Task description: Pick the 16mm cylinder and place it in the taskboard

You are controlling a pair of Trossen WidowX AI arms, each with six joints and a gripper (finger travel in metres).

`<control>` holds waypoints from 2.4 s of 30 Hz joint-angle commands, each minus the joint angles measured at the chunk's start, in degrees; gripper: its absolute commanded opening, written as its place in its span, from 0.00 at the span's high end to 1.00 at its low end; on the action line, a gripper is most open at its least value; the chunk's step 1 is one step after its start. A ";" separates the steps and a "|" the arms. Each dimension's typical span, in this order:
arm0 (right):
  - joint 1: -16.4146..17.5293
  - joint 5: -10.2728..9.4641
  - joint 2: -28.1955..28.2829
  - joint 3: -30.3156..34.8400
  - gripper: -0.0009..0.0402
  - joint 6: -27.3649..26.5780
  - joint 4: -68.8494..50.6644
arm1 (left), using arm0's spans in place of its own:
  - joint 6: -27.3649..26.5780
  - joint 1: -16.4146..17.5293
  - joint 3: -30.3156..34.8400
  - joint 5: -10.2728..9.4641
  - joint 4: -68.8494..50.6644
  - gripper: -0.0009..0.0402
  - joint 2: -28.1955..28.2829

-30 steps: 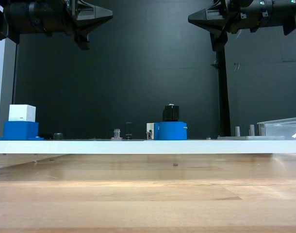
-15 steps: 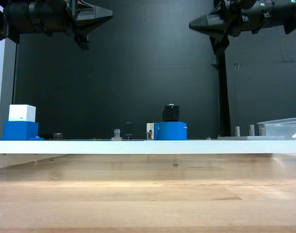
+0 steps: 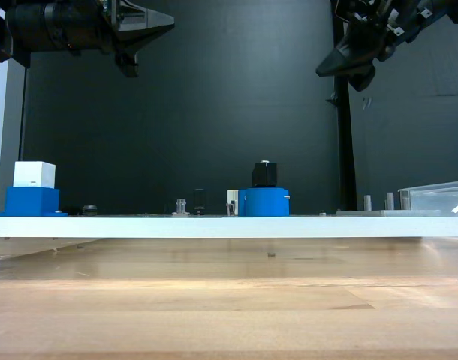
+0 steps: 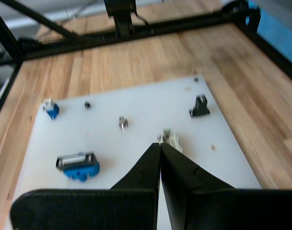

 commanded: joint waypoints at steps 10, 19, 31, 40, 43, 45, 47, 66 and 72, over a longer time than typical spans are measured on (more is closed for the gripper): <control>0.31 -0.57 0.02 3.58 0.98 2.91 -19.61 | 0.02 0.00 0.00 0.00 0.02 0.98 0.02; 0.94 -3.61 0.00 5.70 0.98 5.49 -34.40 | 0.02 0.00 0.00 0.00 0.02 0.98 0.02; 3.98 -3.45 -0.74 5.92 0.98 8.57 -49.46 | 0.02 0.02 0.00 0.00 0.02 0.98 0.02; 6.64 -3.02 -0.85 5.73 0.98 10.25 -53.77 | 0.02 0.00 0.00 0.00 0.02 0.98 0.02; 6.86 -3.04 -1.22 5.42 0.98 10.25 -54.64 | 0.02 0.02 0.00 0.00 0.02 0.98 0.02; 7.17 -3.10 -1.57 4.96 0.98 10.34 -54.71 | 0.02 0.00 0.00 0.00 0.02 0.98 0.02; 7.56 -3.08 -1.68 4.50 0.98 11.08 -54.73 | 0.00 0.02 0.00 0.00 0.02 0.98 0.02; 11.21 -3.67 -2.60 -2.78 0.76 15.78 -50.05 | 0.02 0.00 0.00 0.00 0.02 0.98 0.02; 11.89 -2.99 -1.79 -3.50 0.60 17.27 -49.70 | 0.02 0.00 0.00 0.00 0.02 0.98 0.02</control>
